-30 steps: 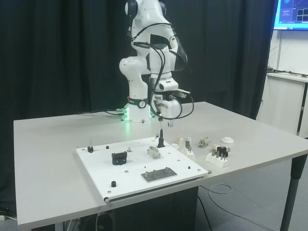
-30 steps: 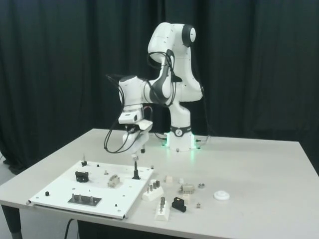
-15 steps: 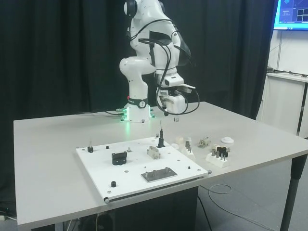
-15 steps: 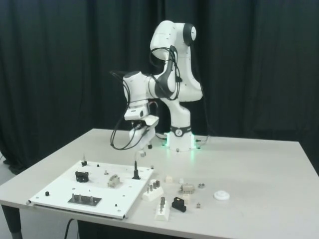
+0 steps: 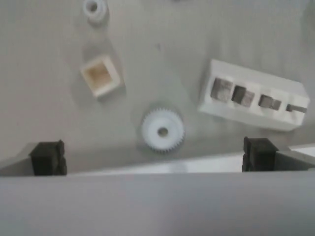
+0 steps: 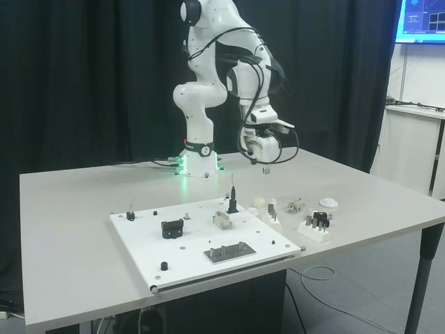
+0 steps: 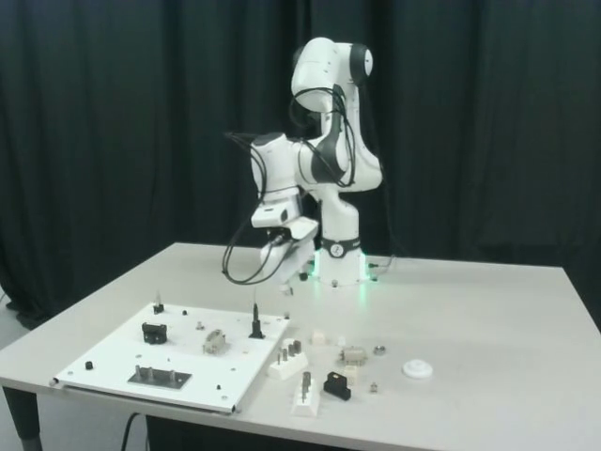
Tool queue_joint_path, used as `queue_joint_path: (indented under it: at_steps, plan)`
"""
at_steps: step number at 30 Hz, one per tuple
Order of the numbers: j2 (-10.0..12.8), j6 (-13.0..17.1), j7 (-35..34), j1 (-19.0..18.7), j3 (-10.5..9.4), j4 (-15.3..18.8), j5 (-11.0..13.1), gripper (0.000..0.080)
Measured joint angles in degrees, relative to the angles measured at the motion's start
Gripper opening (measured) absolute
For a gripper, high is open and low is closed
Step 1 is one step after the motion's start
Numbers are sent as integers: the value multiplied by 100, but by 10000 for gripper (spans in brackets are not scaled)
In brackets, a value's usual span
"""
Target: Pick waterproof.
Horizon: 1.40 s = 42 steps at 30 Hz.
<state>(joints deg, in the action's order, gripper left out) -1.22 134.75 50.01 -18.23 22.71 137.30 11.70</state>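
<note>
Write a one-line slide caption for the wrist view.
Open pincer hovering over a small white gear, with a white slotted block and a square cup on the grey table.

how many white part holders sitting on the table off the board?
2. One white holder sits just off the white board's corner, near the arm. Another holder lies nearer the table's front edge, beside a black part. Smaller ones may be hidden.
</note>
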Motion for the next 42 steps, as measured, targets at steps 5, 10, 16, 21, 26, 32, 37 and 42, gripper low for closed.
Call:
queue_joint_path:
  at_steps: [5, 10, 16, 21, 26, 32, 37, 42]
  plan:
    - [57, 103, -728, -95, -131, 38, -12, 800]
    - [147, 221, -1425, -194, -243, 73, -90, 800]
    - [305, 337, -2307, -349, -335, 80, -292, 800]
    - [440, 478, -3023, -507, -372, 83, -395, 800]
    - [578, 662, -3715, -680, -372, 95, -474, 800]
    - [723, 890, -4148, -846, -372, 129, -546, 800]
    - [834, 1081, -4719, -934, -372, 169, -546, 800]
    - [939, 1186, -5398, -1010, -374, 181, -546, 800]
